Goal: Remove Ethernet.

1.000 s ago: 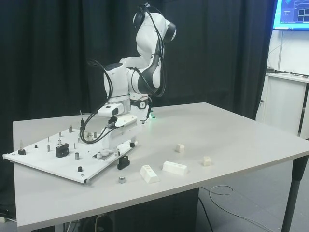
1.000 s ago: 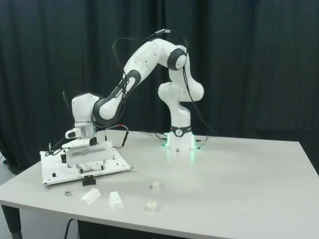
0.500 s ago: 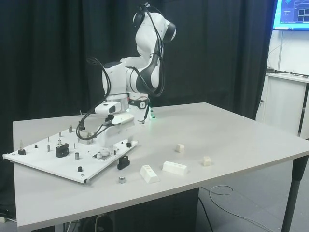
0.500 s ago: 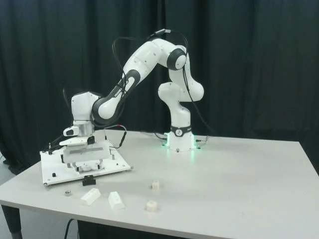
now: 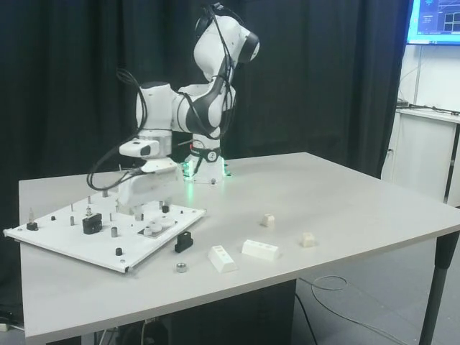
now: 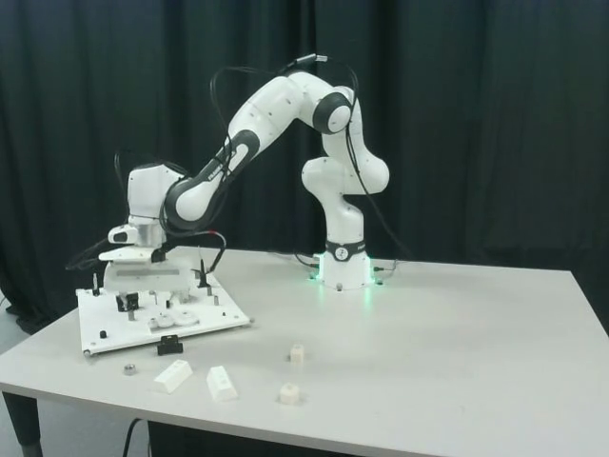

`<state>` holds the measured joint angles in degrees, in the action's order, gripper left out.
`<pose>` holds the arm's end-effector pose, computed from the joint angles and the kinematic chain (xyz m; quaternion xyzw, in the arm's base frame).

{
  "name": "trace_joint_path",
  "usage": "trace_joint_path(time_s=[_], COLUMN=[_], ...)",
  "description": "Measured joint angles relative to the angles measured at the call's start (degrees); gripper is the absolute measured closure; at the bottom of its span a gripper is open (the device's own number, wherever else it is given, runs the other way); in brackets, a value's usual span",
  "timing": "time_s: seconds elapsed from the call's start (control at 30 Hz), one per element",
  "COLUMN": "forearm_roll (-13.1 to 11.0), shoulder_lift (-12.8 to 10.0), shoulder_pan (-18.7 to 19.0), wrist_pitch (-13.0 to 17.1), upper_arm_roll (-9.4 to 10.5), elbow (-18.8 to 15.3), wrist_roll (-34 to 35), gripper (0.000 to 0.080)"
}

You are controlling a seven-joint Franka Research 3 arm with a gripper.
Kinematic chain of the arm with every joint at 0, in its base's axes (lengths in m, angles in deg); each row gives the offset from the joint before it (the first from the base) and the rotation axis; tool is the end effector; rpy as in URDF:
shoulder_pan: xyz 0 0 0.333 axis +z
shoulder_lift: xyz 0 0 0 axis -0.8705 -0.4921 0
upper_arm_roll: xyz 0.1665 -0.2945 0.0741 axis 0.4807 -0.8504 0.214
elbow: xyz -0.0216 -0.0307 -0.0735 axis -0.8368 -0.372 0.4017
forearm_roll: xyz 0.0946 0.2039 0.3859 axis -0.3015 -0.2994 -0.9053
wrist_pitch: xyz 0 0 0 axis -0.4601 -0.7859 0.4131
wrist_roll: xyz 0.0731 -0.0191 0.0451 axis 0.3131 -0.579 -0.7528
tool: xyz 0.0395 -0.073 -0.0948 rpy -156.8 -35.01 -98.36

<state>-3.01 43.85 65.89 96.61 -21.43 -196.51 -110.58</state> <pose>0.5364 -0.4131 0.2325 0.9867 -0.1538 0.0467 0.0234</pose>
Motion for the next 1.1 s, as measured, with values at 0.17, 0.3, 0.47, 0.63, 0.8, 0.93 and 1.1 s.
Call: trace_joint_path(time_s=[0.17, 0.3, 0.47, 0.63, 0.8, 0.93, 1.1], forearm_roll=[1.0, 1.6, 2.3, 2.4, 2.4, 2.4, 2.5], shoulder_lift=[0.0, 0.2, 0.6, 0.7, 0.7, 0.7, 0.7], shoulder_pan=[-1.2, -2.8, -5.3, -8.1, -10.7, -12.6, -14.8], wrist_pitch=[0.1, 0.1, 0.1, -0.4, -1.4, -2.2, -3.1], upper_arm_roll=[-1.42, -2.22, -2.63, -2.65, -2.65, -2.65, -2.65], elbow=[0.6, 1.2, 2.1, 3.3, 4.4, 5.4, 6.4], wrist_roll=[-1.4, -3.2, -5.8, -8.7, -11.8, -14.0, -15.7], gripper=[0.0003, 0.0003, 0.0003, 0.0003, 0.0003, 0.0003, 0.0003])
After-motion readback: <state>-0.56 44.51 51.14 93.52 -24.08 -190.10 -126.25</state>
